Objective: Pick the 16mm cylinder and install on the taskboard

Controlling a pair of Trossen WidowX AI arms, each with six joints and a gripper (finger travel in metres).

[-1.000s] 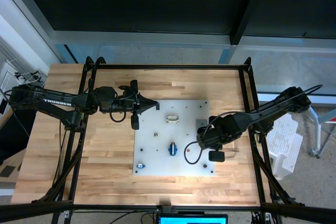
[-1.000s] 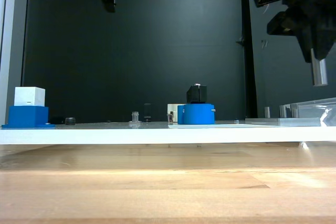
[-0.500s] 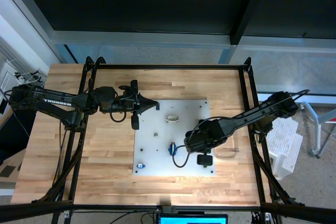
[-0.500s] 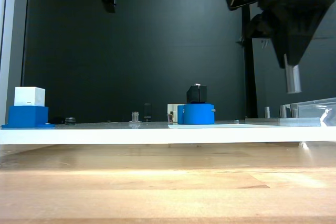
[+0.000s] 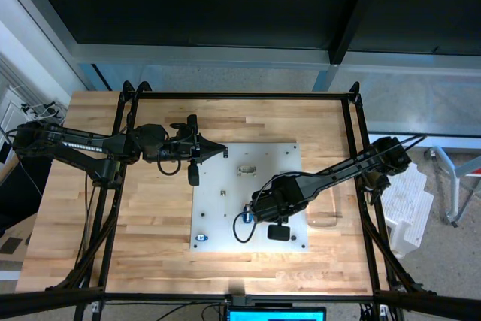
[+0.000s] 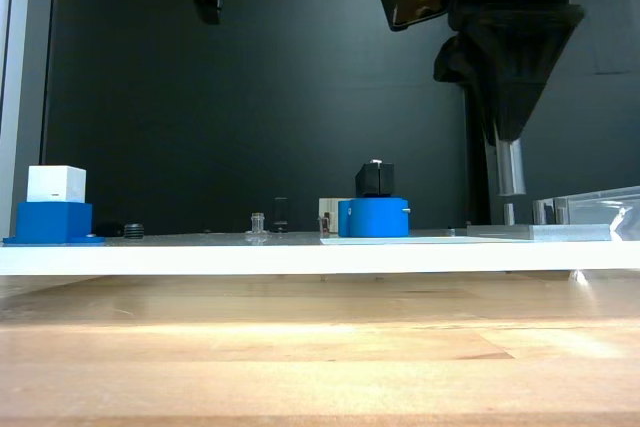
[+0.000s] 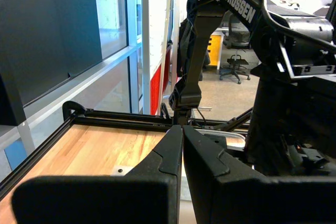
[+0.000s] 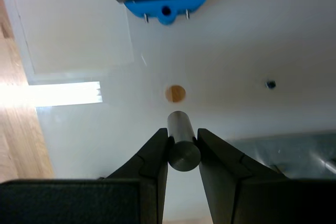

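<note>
Wooden planks make the table (image 5: 150, 223), and on it lies the taskboard (image 5: 218, 223), a white square plate. My right gripper (image 8: 182, 139) is over the middle of this plate and points down at it. Its two fingers (image 8: 149, 158) are pinching the 16mm cylinder (image 8: 183, 148), a short grey metal peg, which stands upright between them. In the low view the lower end of the peg hangs above the plate and does not touch it. Seen along my gripper, there is a round hole (image 8: 175, 93) in the plate near the peg's end, and the wood colour shows through it. The peg is not inside this hole. Beyond the hole sits the blue connector (image 8: 165, 6) with its rows of pins. A clear tray (image 6: 600, 202) lies to the right of the plate.

My left gripper (image 7: 182, 132) is held high over the far left edge of the taskboard, well apart from the peg. Its fingers are pressed together, and there is nothing between them.
</note>
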